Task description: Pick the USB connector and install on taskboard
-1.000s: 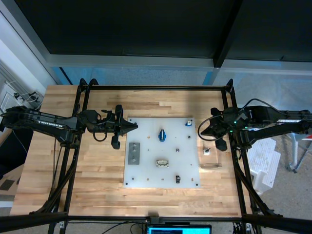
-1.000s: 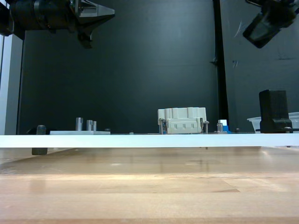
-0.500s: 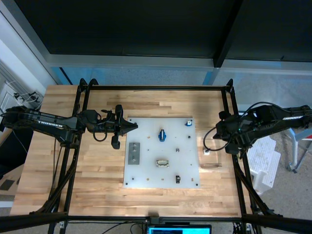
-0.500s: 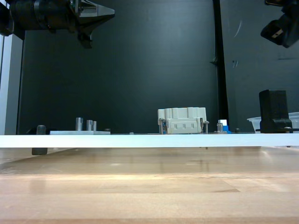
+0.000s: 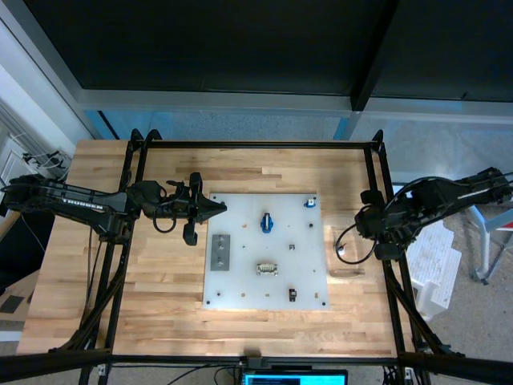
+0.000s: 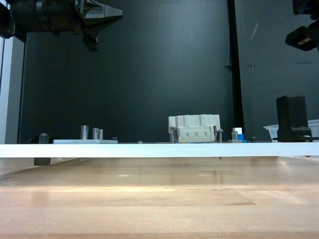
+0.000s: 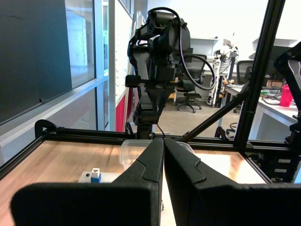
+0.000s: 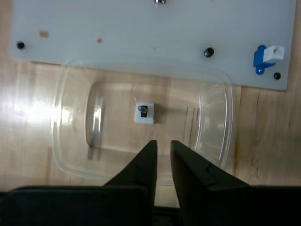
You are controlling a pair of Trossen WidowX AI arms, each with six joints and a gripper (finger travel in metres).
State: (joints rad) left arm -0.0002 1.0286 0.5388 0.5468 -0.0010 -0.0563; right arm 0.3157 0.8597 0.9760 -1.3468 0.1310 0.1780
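Observation:
The taskboard [image 5: 240, 289] is a white square plate in the middle of the table. Right of it lies a clear tray [image 8: 221, 117] holding a small white cube [image 8: 144, 117]. A tiny dark plug, the USB connector [image 8: 143, 110], sits on top of the cube. My right gripper [image 8: 162, 153] hangs high above the tray, pointing down. It is shut to a narrow slit and holds nothing. In the high view this gripper [image 5: 378, 247] is just right of the cube. My left gripper [image 5: 223, 208] hovers shut over the board's left edge.
On the board stand a grey block [image 5: 220, 251], a blue part [image 5: 266, 222], a beige multi-pin connector [image 5: 267, 269] and a black block [image 5: 293, 294] near the front edge. A black frame rail [image 5: 383, 265] runs close beside the right arm.
The right arm has drawn back to the right, and its gripper has swung from near the board's right edge to point down over the tray. The left arm has not moved.

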